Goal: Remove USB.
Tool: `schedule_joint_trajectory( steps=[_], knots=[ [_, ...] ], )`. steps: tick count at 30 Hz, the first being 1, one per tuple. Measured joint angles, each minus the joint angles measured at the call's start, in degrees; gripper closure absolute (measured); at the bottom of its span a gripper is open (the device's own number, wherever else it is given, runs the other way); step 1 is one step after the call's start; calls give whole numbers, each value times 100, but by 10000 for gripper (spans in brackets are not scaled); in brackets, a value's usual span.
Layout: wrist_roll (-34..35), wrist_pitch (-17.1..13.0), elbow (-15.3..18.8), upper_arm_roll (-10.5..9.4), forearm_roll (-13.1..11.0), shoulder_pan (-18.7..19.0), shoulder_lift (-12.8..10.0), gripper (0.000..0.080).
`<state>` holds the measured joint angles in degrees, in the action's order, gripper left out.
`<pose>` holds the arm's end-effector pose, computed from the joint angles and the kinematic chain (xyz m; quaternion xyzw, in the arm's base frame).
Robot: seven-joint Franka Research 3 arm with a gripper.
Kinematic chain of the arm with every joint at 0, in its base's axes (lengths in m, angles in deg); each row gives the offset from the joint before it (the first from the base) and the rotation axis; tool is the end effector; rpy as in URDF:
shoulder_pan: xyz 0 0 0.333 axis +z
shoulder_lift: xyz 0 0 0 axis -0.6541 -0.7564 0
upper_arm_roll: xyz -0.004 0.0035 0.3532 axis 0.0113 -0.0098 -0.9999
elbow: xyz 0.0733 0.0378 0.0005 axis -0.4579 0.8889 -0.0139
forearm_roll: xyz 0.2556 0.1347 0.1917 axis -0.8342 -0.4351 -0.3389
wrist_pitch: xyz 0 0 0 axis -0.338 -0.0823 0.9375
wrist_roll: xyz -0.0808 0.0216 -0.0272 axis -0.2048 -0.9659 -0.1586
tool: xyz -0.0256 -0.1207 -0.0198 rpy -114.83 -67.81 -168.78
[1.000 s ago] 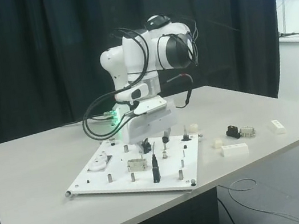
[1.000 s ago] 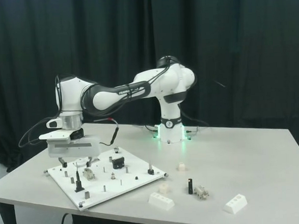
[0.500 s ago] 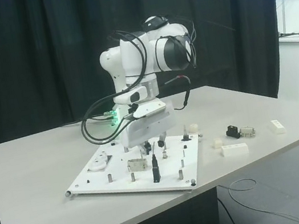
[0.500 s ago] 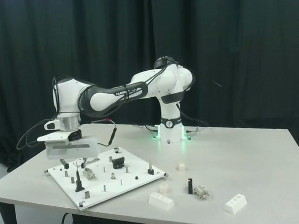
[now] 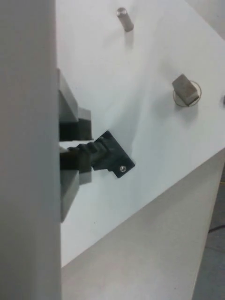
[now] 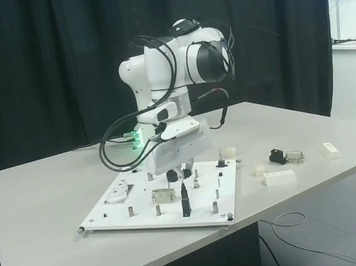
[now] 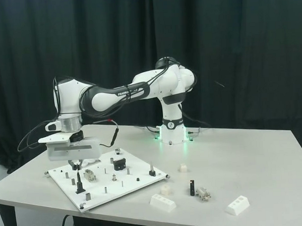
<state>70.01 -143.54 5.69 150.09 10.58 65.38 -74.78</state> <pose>0.6845 -0.2033 0.2982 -0.9604 0.2773 -0.0149 0.0219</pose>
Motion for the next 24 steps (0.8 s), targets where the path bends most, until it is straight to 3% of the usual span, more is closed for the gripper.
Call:
schedule_joint_trajectory(
  steps=[3, 4, 24],
  knots=[
    [10, 75, -19, 4, 0, 0, 5, 672],
    [14, 93, -25, 6, 0, 0, 5, 773],
    [39, 117, -116, 35, 177, -30, 5, 774]
  ],
)
